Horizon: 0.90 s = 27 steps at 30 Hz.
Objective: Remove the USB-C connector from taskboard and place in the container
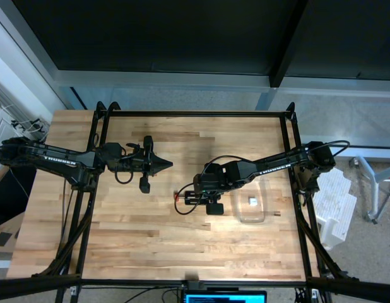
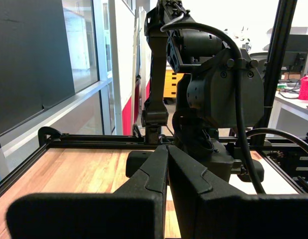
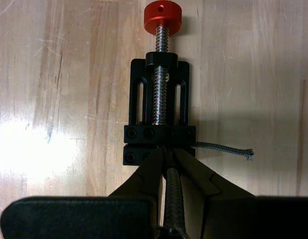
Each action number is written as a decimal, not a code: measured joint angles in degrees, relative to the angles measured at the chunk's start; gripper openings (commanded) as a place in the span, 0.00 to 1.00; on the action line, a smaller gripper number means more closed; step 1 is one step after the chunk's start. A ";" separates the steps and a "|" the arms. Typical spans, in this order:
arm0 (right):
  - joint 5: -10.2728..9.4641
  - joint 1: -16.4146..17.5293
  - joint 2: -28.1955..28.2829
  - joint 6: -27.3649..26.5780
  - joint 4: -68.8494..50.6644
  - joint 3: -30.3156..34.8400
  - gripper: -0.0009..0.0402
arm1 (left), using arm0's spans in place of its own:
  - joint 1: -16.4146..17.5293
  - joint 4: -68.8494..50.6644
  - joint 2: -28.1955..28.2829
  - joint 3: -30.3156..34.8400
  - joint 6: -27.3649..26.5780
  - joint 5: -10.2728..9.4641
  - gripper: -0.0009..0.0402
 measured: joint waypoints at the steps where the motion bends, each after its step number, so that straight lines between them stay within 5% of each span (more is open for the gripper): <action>1: -0.02 0.00 -0.02 0.00 0.00 0.00 0.02 | 0.00 0.00 0.00 0.02 0.00 0.00 0.02; 27: 0.13 -0.24 -3.19 -0.68 -0.22 -0.02 0.02 | 0.00 0.00 0.02 0.00 0.00 0.00 0.02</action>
